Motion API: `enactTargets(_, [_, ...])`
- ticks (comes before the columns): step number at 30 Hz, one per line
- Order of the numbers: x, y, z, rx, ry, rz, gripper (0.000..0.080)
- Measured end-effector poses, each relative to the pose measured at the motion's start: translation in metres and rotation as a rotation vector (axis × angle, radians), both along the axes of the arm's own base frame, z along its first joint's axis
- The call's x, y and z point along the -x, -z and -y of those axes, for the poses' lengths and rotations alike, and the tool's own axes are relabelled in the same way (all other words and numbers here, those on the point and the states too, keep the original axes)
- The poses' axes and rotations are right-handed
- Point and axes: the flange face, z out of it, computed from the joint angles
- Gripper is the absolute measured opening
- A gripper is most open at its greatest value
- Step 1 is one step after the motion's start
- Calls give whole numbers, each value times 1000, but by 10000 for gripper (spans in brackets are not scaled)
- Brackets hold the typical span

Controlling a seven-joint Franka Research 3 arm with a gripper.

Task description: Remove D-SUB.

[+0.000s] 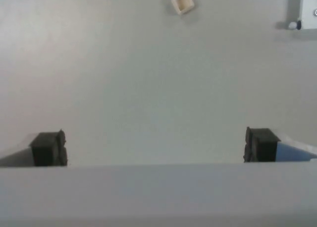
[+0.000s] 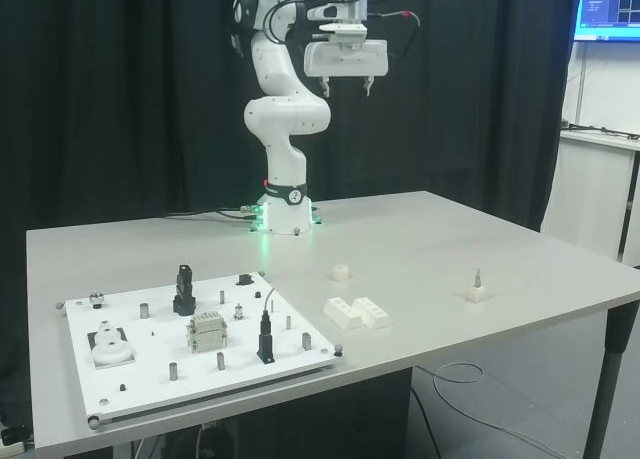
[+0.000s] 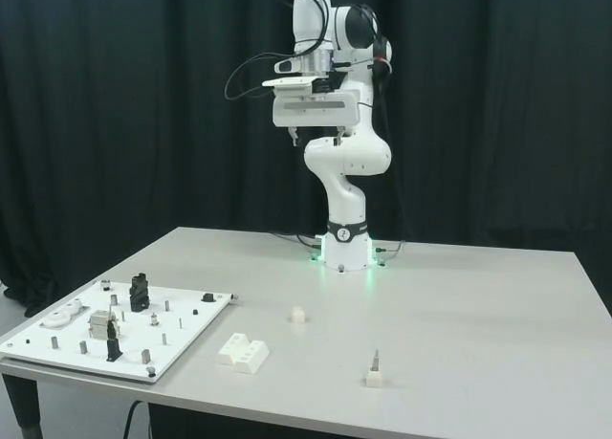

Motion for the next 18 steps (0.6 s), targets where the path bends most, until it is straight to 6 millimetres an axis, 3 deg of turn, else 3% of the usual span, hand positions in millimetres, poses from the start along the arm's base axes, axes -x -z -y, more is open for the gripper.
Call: enactTargets(18, [-21, 1, 15, -4, -92, 13, 800])
